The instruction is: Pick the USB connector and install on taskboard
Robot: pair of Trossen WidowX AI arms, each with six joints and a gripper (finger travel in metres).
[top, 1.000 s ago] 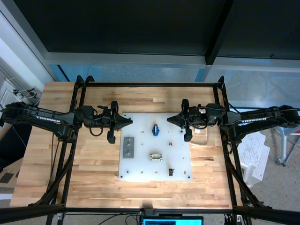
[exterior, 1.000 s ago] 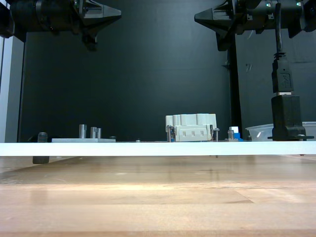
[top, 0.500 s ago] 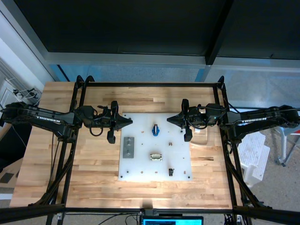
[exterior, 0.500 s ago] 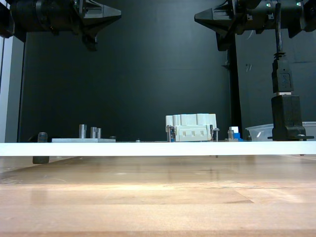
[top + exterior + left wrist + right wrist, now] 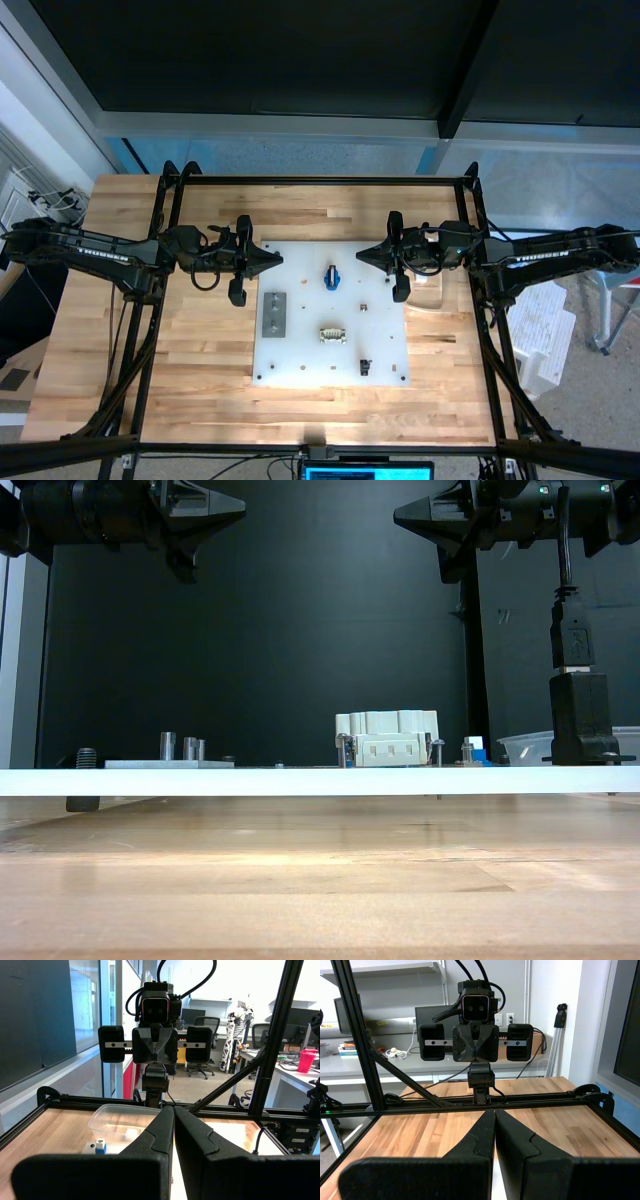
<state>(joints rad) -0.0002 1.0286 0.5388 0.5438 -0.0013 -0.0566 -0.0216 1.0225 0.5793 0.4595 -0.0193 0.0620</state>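
Observation:
The USB connector (image 5: 573, 645), a black stubby plug, stands upright in the small black port (image 5: 582, 725) at the near right of the white taskboard (image 5: 300, 350). From above it shows as a small black piece (image 5: 365, 366). My left gripper (image 5: 278, 258) hovers shut, high over the board's far left corner, holding nothing. My right gripper (image 5: 360, 252) hovers shut over the far right part, also with nothing in it. The two point at each other. In the wrist views the left gripper (image 5: 174, 1110) and the right gripper (image 5: 495, 1112) each have their fingers pressed together.
On the board are a grey block (image 5: 273, 313), a blue knob (image 5: 332, 277) and a metal multi-pin socket (image 5: 333, 335). A clear plastic tub (image 5: 428, 290) sits just off the board's right edge. A black frame (image 5: 320, 181) rings the wooden table.

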